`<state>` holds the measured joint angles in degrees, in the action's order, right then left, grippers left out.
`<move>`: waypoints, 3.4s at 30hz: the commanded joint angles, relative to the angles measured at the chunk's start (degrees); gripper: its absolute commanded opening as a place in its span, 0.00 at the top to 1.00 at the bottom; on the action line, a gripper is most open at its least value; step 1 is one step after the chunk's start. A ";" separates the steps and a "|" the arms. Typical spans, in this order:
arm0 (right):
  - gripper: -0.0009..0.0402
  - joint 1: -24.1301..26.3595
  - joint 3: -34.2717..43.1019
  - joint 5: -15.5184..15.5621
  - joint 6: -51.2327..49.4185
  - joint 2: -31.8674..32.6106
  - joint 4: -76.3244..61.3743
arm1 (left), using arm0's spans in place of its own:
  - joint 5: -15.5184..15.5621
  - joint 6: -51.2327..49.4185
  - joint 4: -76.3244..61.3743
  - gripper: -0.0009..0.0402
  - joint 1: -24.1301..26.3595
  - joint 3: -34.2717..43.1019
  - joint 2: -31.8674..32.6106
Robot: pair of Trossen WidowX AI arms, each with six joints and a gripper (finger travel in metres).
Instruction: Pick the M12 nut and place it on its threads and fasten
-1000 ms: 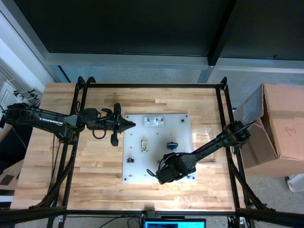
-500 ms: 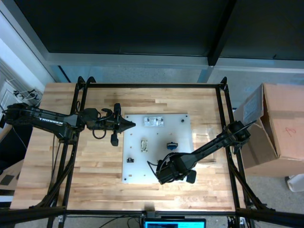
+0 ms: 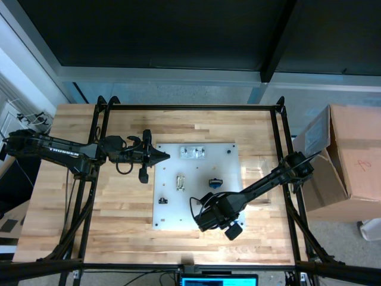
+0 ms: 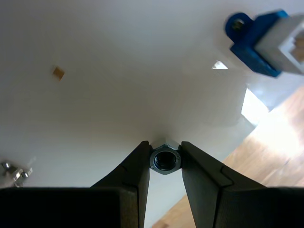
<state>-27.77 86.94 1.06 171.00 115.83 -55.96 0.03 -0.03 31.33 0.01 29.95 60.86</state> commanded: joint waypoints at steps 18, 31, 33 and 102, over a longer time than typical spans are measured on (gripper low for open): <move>0.92 0.00 0.09 0.00 8.98 -0.13 -0.09 | -0.02 0.00 0.02 0.98 -0.02 0.00 0.00; 0.92 0.02 0.09 0.00 8.98 -0.13 0.11 | -0.02 0.00 0.02 0.98 0.00 0.00 0.00; 0.92 0.00 0.09 0.04 8.96 -0.13 0.09 | -0.02 0.00 0.02 0.98 0.00 0.00 0.00; 0.53 -0.02 0.20 -12.00 -101.61 -10.67 -12.07 | -0.02 0.00 0.02 0.98 0.00 0.00 0.00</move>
<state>-27.75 87.13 -11.09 73.01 105.14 -68.10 0.01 -0.03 31.35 0.01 29.95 60.86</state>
